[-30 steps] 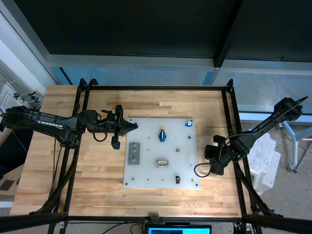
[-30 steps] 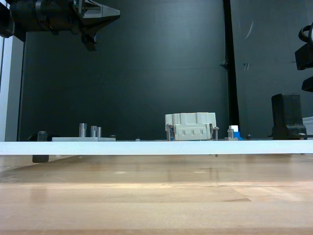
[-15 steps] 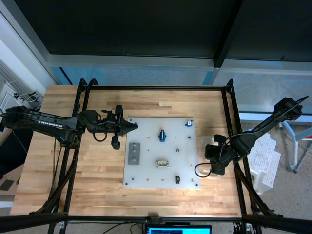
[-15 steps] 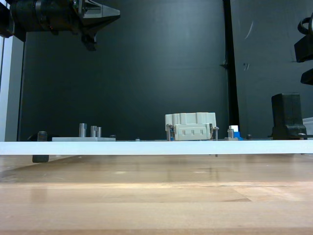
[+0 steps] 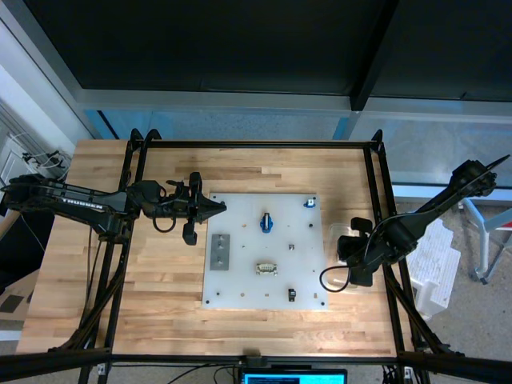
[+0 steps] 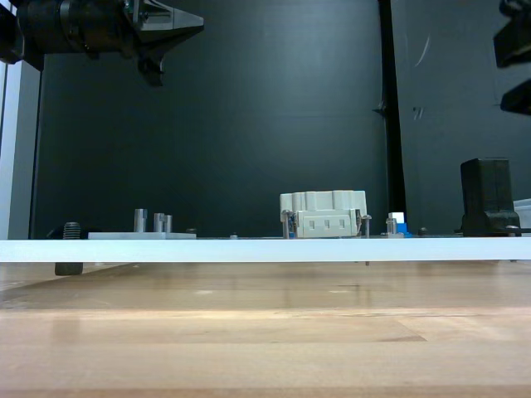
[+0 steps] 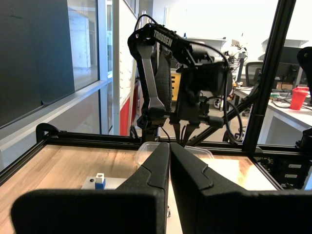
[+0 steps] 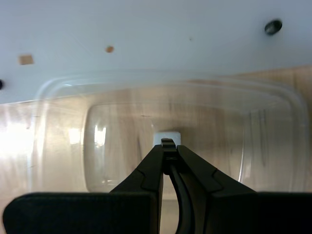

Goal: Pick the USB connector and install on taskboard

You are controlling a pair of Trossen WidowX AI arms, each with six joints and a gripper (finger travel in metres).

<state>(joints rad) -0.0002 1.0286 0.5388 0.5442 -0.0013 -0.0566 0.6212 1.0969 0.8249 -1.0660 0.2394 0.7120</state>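
The white taskboard (image 5: 240,280) lies in the middle of the table. My right gripper (image 5: 349,250) hangs over the clear tray (image 5: 330,234) just off the board's right edge. In the right wrist view this gripper (image 8: 167,145) is shut, and a tiny dark piece, the USB connector (image 8: 167,142), is pinched at its tips. A small white square piece (image 8: 167,135) lies in the tray (image 8: 146,78) below, with the board (image 8: 146,29) beyond it. My left gripper (image 5: 218,206) is shut and held high near the board's upper left corner, its fingers (image 7: 161,161) pressed together.
On the board stand a blue part (image 5: 266,222), a grey block (image 5: 219,252), a metal multi-pin socket (image 5: 266,269) and a dark upright part (image 5: 292,295), which shows tall in the low view (image 6: 485,195). A black frame (image 5: 376,208) borders the table.
My right gripper has risen above the tray, still shut. The left arm and the parts on the board have not moved.
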